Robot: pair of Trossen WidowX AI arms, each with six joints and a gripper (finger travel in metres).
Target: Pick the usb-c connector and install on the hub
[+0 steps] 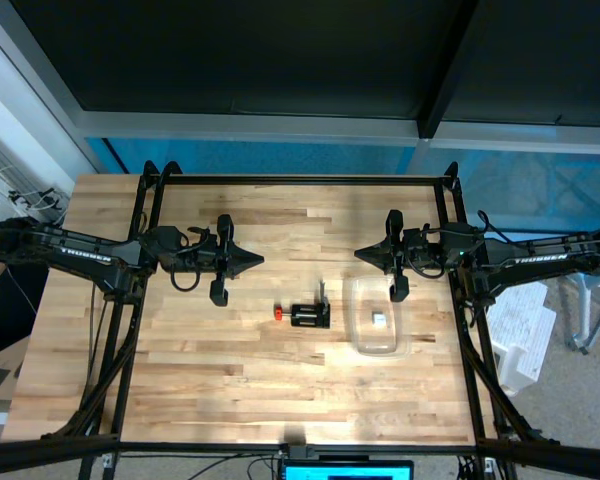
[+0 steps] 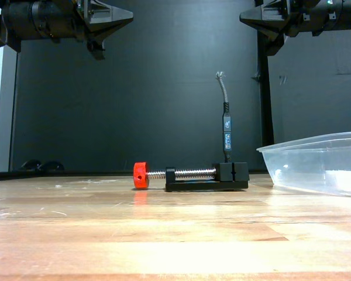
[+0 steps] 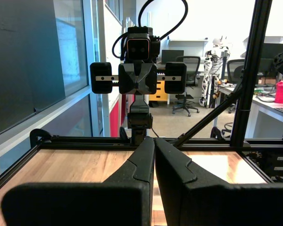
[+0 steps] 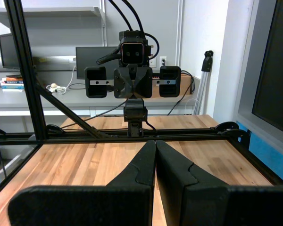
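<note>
Standing free on the vise, the connector; left gripper high left, right gripper high right, both fingers pressed together.

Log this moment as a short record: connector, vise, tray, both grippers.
connector: upright on the vise, nothing holding it, braided cable rising from it
vise: on the table, red knob toward the left arm
tray: clear, beside the vise, holds white block
left gripper: raised, shut, empty
right gripper: raised, shut, empty
</note>
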